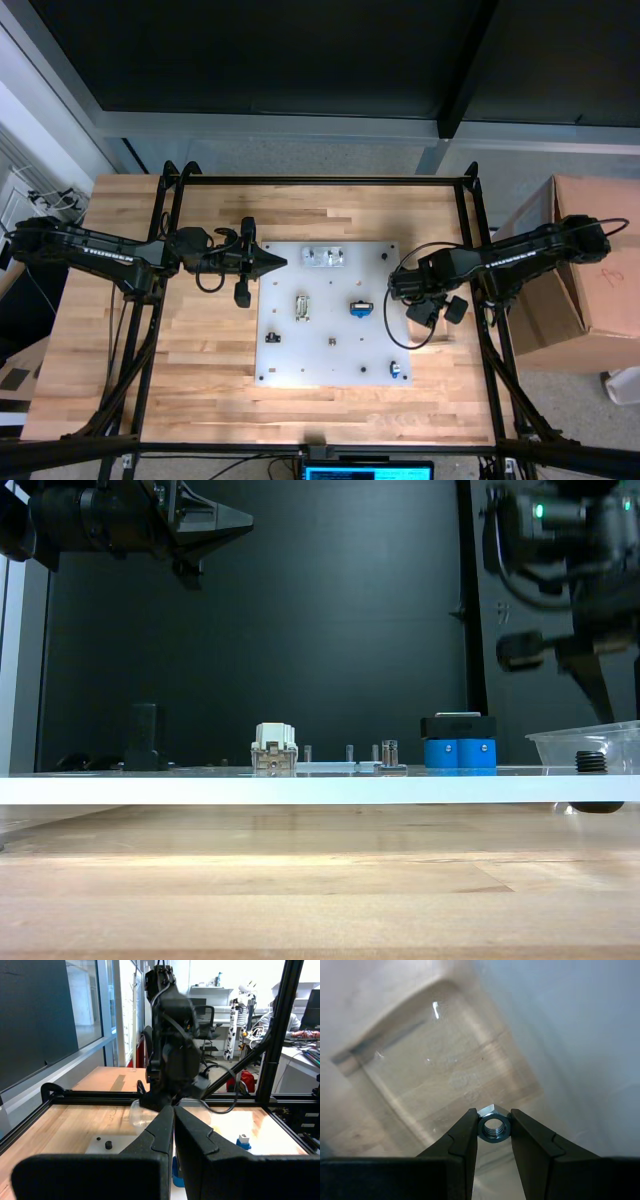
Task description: Pick the M12 nut and place it on its threads and fasten
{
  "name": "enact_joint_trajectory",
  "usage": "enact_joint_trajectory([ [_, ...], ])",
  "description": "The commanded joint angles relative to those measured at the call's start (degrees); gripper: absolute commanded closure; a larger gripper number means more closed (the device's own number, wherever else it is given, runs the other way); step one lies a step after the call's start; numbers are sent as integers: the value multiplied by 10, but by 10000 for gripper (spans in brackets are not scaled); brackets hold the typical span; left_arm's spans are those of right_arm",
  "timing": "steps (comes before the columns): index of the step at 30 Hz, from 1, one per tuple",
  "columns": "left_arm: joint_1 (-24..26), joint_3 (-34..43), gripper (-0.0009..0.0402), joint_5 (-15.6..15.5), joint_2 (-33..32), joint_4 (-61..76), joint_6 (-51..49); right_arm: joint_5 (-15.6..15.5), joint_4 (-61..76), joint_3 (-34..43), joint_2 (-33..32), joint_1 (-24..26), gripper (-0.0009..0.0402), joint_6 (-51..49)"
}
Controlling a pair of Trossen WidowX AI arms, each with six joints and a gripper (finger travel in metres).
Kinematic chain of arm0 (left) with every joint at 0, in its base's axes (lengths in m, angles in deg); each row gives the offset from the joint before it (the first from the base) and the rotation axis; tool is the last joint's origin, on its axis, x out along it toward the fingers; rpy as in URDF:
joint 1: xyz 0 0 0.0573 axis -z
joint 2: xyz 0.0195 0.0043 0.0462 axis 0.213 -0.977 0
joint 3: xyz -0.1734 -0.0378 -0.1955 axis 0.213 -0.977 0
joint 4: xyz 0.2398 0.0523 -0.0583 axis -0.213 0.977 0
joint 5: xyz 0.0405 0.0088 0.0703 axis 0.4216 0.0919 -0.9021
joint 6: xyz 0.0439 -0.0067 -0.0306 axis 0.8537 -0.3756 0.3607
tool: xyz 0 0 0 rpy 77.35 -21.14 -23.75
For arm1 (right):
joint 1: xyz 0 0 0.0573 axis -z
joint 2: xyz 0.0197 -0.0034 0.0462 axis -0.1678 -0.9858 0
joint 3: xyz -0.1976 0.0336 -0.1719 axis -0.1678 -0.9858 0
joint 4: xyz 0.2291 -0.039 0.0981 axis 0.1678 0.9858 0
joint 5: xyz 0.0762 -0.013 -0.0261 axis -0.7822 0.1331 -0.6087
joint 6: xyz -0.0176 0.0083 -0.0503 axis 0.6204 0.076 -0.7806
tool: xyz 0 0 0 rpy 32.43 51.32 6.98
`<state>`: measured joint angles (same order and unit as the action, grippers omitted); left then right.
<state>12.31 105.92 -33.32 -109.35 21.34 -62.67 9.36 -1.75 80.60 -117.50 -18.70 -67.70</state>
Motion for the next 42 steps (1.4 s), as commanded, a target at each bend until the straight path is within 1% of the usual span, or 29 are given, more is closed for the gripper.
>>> enact_joint_trajectory([
  [1,0,0,393,0,0,0,0,-1,17,36,-6,-14,369,59],
  [4,0,0,393,0,0,0,0,-1,17,66,-24,-30,368,93],
  [10,0,0,393,0,0,0,0,0,20,136,-83,-72,368,95],
  [14,0,0,393,0,0,0,0,-1,21,188,-130,-104,370,94],
  [22,0,0,393,0,0,0,0,2,30,302,-230,-144,370,94],
  [23,0,0,393,0,0,0,0,6,31,314,-243,-150,370,94],
  [26,0,0,393,0,0,0,0,43,42,347,-280,-172,370,94],
  [28,0,0,393,0,0,0,0,50,52,369,-302,-185,370,94],
  [32,0,0,393,0,0,0,0,45,67,423,-344,-200,371,94],
  [33,0,0,393,0,0,0,0,42,73,435,-353,-201,371,94],
  [39,0,0,393,0,0,0,0,42,129,509,-408,-202,371,94],
  [42,0,0,393,0,0,0,0,42,136,533,-428,-202,371,91],
])
